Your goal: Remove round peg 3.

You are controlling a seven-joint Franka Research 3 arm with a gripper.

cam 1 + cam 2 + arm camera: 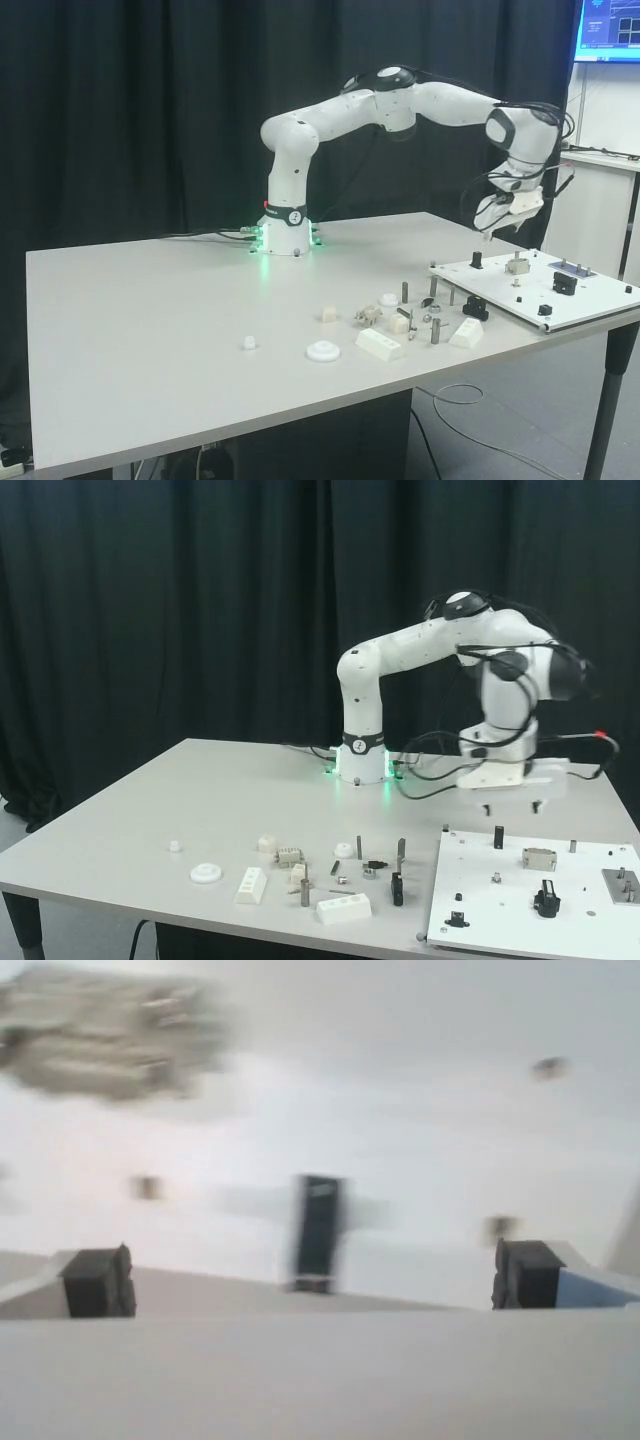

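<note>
Round peg 3 (318, 1232), a black upright post, stands in the white board (500, 905) near its far edge, toward the robot base. The jaws (510, 807) hover just above the peg, spread wide and empty, with the peg between them in the wrist view. A descent off-centre could strike the peg top or tilt it. The arm (400, 100) reaches out from its base over the table (150, 320), wrist pointing down.
</note>
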